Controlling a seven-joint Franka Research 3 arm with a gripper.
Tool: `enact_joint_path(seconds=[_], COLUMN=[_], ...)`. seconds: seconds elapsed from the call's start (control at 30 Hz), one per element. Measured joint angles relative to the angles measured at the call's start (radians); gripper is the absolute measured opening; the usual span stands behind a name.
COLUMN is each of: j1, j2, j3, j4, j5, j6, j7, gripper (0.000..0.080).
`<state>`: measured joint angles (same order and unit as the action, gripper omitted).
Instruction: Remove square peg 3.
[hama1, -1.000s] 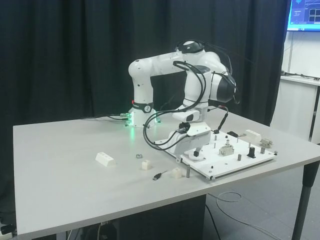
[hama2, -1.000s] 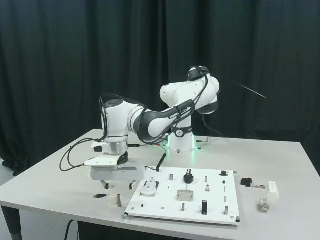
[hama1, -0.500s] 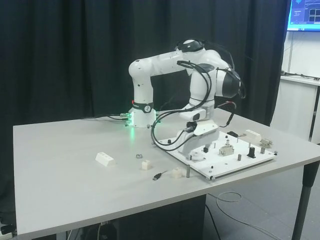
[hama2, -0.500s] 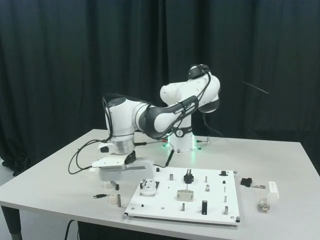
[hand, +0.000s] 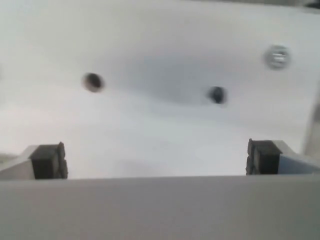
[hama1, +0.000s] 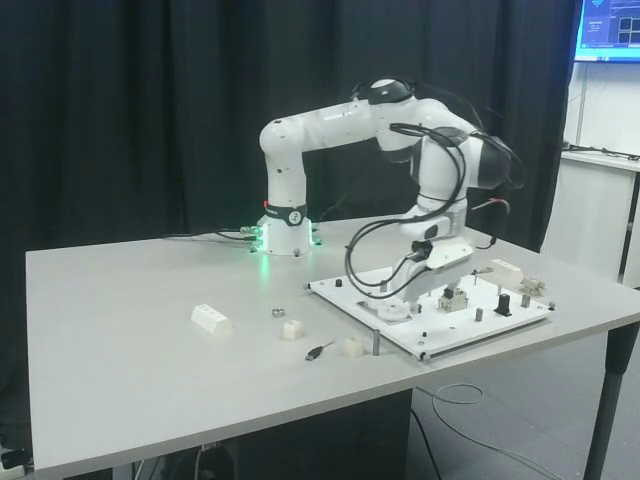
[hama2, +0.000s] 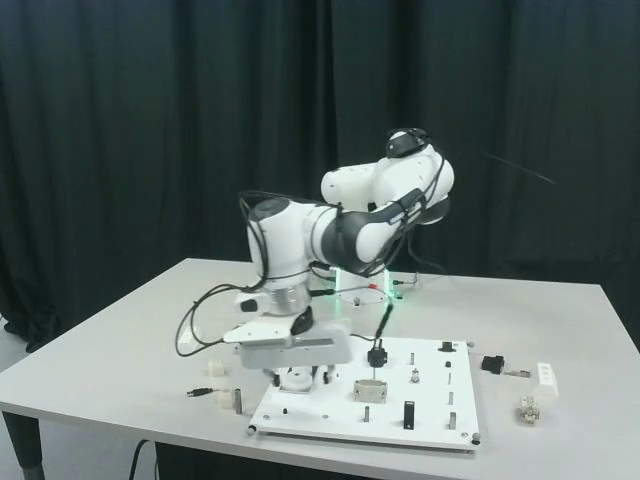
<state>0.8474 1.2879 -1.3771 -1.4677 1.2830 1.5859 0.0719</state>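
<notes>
Square peg 3 cannot be singled out yet: your tool (hand: 155, 160), fingers spread and empty, has moved from the desk (hama1: 120, 300) over the white board (hama2: 432, 415).

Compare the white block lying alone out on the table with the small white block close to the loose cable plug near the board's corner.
The lone white block is longer and wedge-shaped, and lies well away from the white board. The small white block is stubbier and sits close to the board's corner, beside the cable plug. Both are white and rest loose on the grey table, away from the gripper.
</notes>
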Motion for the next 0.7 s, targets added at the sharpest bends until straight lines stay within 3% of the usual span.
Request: enact_joint_path(seconds=[0.33, 0.7], j1=[0.070, 0.124], j2=[0.000, 0.000], j3=[0.006, 0.027], j4=[0.002, 0.002], j5=[0.000, -0.002], j6=[0.003, 0.049], j7=[0.163, 0.258], gripper=[0.0800, 0.0800])
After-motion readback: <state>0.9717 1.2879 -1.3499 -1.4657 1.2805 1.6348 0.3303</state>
